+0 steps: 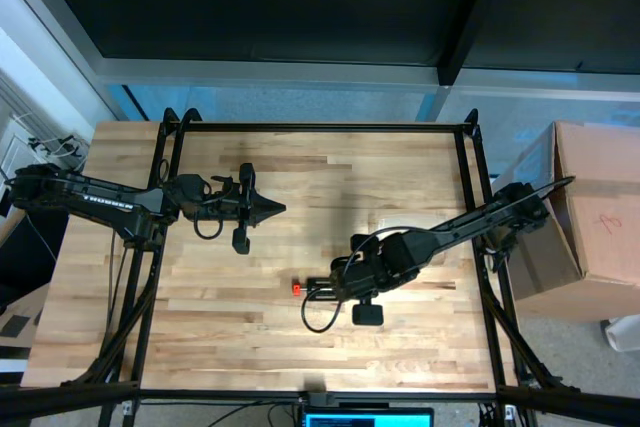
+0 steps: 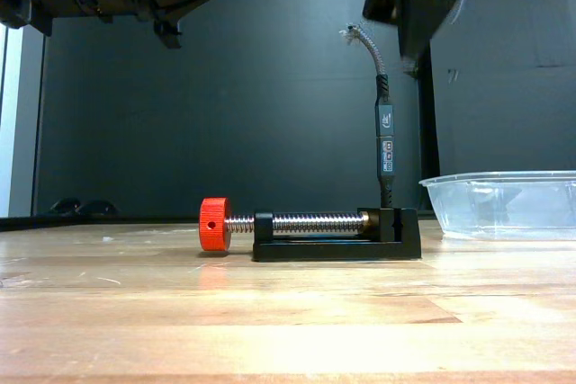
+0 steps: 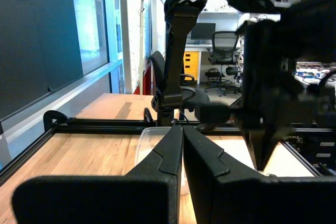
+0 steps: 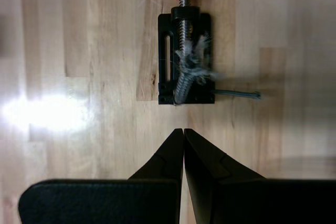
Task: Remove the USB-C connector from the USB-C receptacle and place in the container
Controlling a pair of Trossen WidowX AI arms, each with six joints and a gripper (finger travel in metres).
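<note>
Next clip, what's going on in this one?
Nothing is held yet. The USB-C connector stands upright, still plugged in at the end of the small clamp with the red knob. The right end effector hovers above the clamp, shut and empty. The left end effector hangs raised over the table's left side, also shut and empty. The clear container sits beside the clamp.

Wooden table (image 1: 220,317) with black red-knobbed clamp (image 2: 337,238) and clear plastic container (image 2: 504,209).

Both my arms matte black. White TROSSEN lettering on my left arm (image 1: 100,201). Black cable loops beside left gripper (image 1: 277,209) and right gripper (image 1: 316,289). Fingers (image 4: 169,157) black, tapered wedges.
</note>
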